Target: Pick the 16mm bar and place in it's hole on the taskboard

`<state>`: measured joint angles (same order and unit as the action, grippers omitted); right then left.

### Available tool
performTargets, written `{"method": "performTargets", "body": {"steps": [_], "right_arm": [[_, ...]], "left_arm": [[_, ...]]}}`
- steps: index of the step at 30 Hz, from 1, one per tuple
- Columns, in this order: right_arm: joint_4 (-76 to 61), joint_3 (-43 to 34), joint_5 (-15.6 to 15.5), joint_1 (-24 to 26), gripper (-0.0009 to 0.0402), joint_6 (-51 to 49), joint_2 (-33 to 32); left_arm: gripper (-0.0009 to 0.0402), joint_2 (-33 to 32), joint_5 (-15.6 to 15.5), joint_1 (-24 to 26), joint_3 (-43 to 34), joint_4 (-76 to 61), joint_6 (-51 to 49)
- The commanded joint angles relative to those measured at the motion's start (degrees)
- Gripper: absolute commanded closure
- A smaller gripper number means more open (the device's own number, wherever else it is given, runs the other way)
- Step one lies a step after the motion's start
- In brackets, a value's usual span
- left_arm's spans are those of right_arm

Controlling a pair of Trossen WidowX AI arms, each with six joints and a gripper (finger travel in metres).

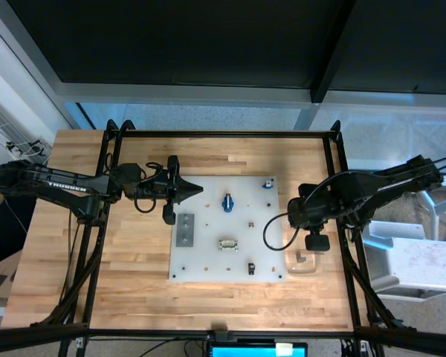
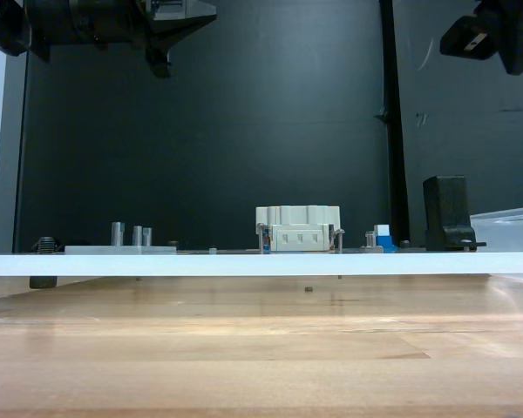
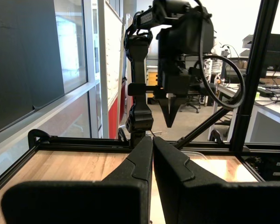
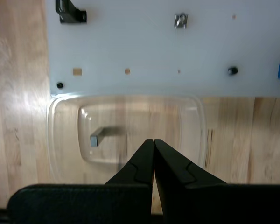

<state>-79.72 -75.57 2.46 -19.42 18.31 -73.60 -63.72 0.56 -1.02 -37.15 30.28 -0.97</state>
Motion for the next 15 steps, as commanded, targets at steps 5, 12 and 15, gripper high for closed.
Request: {"method": "performTargets", "body": {"steps": [5, 12, 15], "right_arm": [[-3.3, -0.3, -0.1, -3.5, 0.0393, 3.5, -3.7], [-3.0, 3.1, -1.1, -5.9, 0.0393, 5.5, -3.8], [-3.0, 3.6, -1.5, -7.6, 0.0392, 5.5, -3.8]], "left_arm": [[0.0393, 0.0, 0.0, 0.0, 0.0, 0.0, 0.0], [0.0393, 0.0, 0.0, 0.0, 0.0, 0.0, 0.0], [0.0393, 0.0, 0.0, 0.0, 0.0, 0.0, 0.0]]}}
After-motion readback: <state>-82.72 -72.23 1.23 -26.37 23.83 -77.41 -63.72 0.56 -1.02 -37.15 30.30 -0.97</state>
